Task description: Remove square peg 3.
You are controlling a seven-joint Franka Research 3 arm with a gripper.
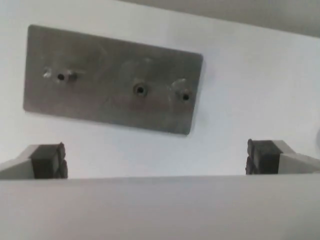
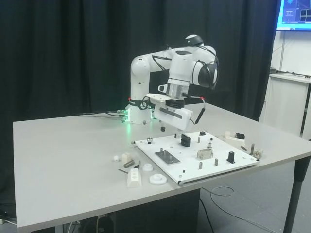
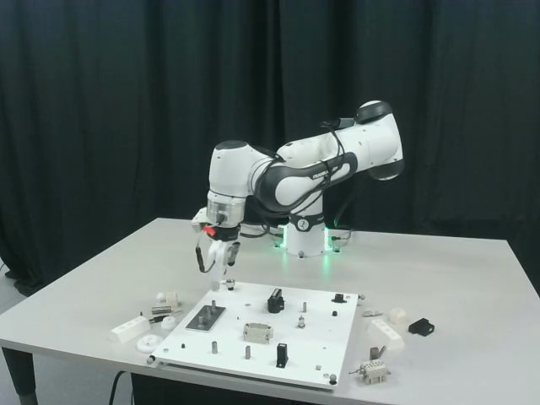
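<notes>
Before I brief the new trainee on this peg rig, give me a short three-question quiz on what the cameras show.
1. True or false: the claw is holding a peg.
2. How many holes does the grey metal plate show in the wrist view?
3. The white board lies: A) on the floor, B) on the grey table, C) on the arm.

Key: 1 false, its fingers are open and hold nothing; 2 three; 3 B.

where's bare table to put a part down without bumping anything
The grey table is bare between its far-left edge and the loose white parts beside the white board. In the second room view, the strip between the robot base and the board's far edge is also free. The board itself and both its sides are crowded. The claw hangs over the board's far corner.
</notes>
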